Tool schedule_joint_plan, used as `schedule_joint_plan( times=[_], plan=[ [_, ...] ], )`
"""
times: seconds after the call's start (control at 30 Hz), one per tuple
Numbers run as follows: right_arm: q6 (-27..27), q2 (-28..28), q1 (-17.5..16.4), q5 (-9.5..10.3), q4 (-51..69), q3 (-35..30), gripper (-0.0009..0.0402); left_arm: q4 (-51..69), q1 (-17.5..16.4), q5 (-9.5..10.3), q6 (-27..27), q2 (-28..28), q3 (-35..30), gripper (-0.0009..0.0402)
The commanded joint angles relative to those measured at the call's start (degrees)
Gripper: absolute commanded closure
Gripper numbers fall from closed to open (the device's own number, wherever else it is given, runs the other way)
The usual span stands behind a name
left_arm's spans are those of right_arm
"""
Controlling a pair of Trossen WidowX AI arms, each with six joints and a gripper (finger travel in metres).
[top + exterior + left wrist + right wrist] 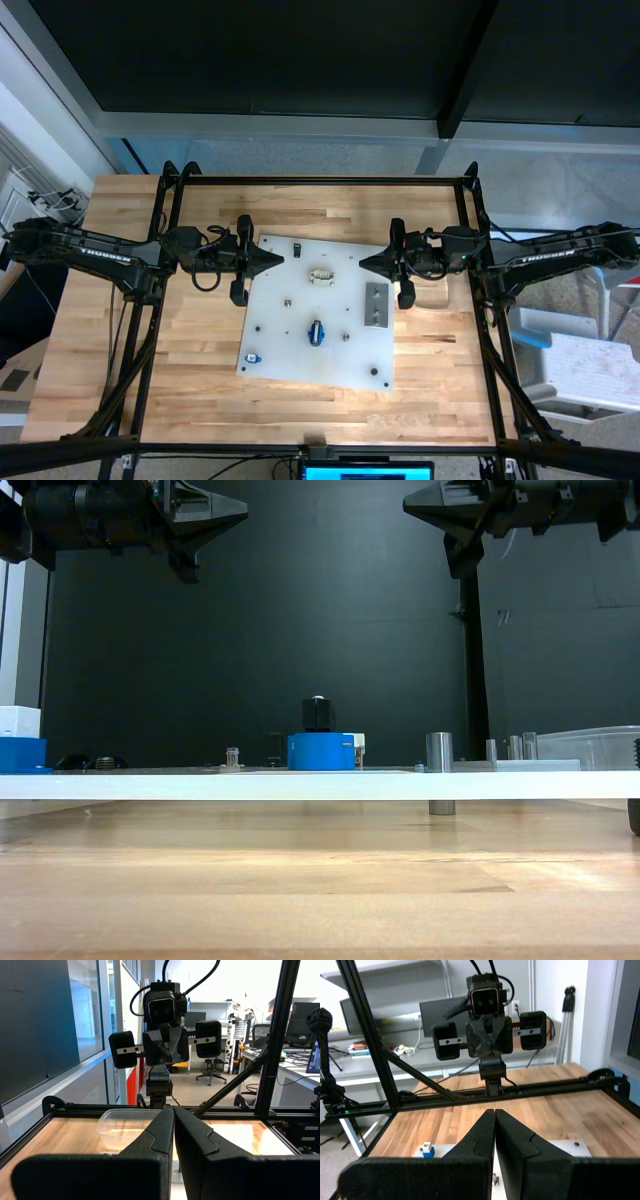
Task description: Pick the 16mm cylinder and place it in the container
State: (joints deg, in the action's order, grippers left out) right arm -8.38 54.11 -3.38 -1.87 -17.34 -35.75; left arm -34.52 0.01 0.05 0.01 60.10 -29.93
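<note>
The 16mm cylinder (345, 337) (439, 752), a short silvery peg, stands upright on the white board (300, 350), just right of the blue-and-black part (316, 332). The container (435, 290) (600, 742) (125, 1127), a clear tub, sits on the wood off the board's right edge, below the right arm. My left gripper (278, 258) (240, 518) (173, 1110) hovers high over the board's far left edge, shut and empty. Facing it over the far right edge is my right gripper (363, 263) (410, 502) (495, 1111), also shut and empty. Both are well above the cylinder.
A grey metal block (375, 303) with thin pegs stands on the board's right side. A small blue-and-white piece (252, 357) (426, 1150) sits at its near left corner. A black frame (320, 182) rings the wooden table.
</note>
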Motion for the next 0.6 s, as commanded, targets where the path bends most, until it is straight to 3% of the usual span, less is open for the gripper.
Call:
schedule_joint_plan(
  times=[0.03, 0.33, 0.6],
  plan=[
    [-0.17, 0.02, -0.04, -0.02, 7.19, -3.56, 0.0393, 0.00, 0.00, -0.02, -0.02, 0.00, -0.02, 0.0393],
    [-0.11, 1.25, -0.37, 0.07, 27.93, -14.47, 0.0393, 0.00, 0.00, -0.02, 0.00, 0.00, -0.02, 0.0393],
    [-0.13, 9.90, -1.55, 0.48, 46.40, -26.62, 0.0393, 0.00, -0.02, 0.00, 0.00, 0.00, -0.02, 0.0393]
  ],
)
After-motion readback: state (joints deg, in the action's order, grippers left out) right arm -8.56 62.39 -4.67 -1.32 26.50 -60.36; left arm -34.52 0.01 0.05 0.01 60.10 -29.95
